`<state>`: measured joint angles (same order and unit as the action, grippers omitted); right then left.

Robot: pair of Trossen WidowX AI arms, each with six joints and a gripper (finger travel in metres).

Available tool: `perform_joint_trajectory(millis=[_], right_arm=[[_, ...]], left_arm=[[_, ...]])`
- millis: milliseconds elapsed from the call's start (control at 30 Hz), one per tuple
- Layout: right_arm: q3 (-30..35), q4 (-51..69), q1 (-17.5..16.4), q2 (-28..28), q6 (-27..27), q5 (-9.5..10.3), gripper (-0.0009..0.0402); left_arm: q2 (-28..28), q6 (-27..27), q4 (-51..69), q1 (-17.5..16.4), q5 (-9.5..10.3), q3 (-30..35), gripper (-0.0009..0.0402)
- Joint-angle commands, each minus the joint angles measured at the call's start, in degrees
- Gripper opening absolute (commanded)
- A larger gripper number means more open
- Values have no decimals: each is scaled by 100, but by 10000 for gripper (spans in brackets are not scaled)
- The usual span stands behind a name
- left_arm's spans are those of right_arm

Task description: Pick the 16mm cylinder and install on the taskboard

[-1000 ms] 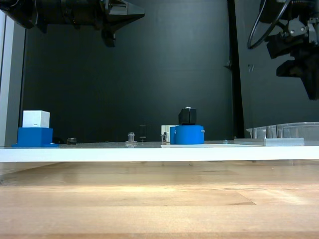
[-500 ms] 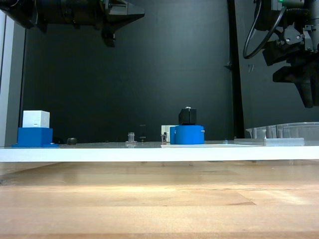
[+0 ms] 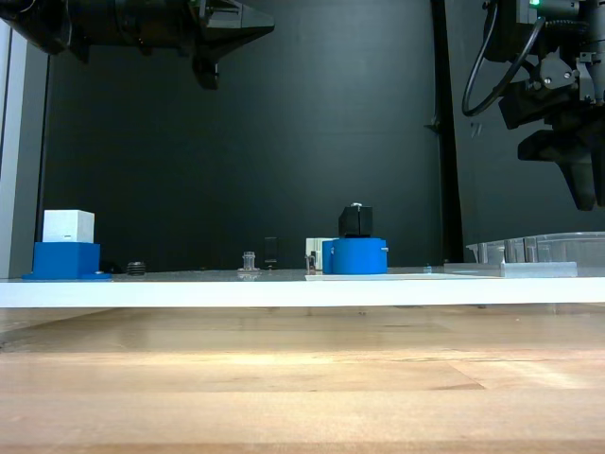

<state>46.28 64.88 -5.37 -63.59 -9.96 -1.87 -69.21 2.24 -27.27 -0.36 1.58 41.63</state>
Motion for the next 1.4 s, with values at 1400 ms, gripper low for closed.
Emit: perform_joint_trajectory(millis=[1400], right_arm=[[-503,-612,-81,-490,-70,9,194]], left_arm=[[-2,-2,0,0,0,0,1]])
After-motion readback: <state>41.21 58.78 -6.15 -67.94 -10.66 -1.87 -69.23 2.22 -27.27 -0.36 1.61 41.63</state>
